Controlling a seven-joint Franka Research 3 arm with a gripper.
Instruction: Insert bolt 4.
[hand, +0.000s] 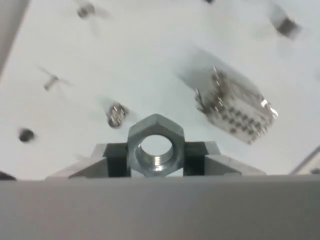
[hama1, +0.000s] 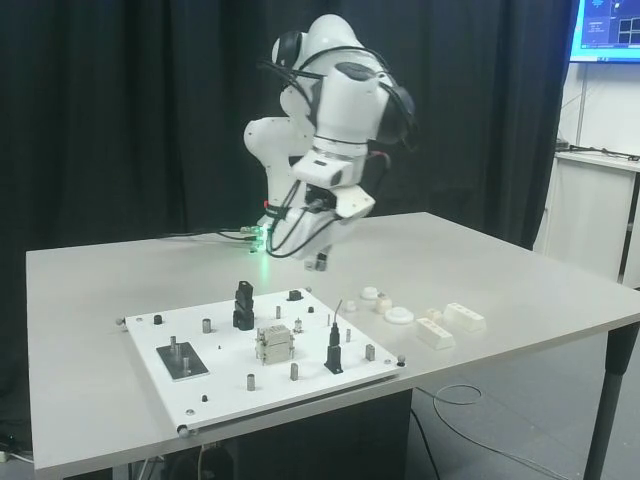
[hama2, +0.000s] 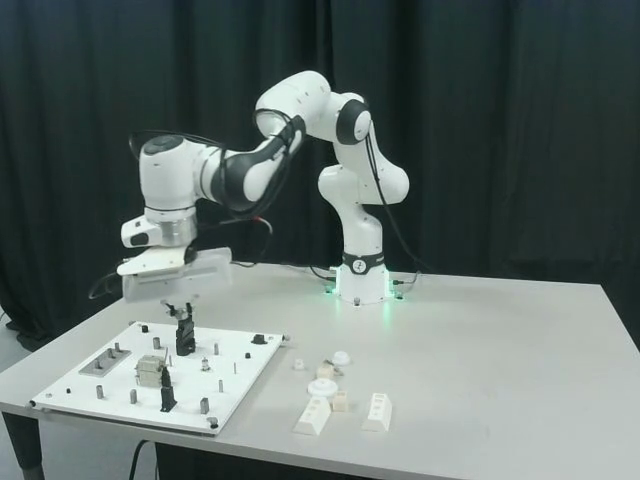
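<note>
In the wrist view my gripper (hand: 155, 152) is shut on a grey hex nut (hand: 156, 145) with a threaded hole; no bolt sits between the fingers. Below it lies the white assembly board (hand: 150, 55), with a small metal stud (hand: 116, 115) close to the nut and a metal connector block (hand: 235, 107) further off. From the first room view the gripper (hama1: 320, 262) hangs well above the board (hama1: 215, 385), over its far side. In the second room view the gripper (hama2: 178, 300) is above the board (hama2: 240, 385).
The board carries a grey plate (hama1: 182, 360), two black upright parts (hama1: 242, 305) (hama1: 334, 352), the metal block (hama1: 274, 343) and several small studs. White loose parts (hama1: 440, 325) lie on the grey table (hama1: 520, 270) to the board's right.
</note>
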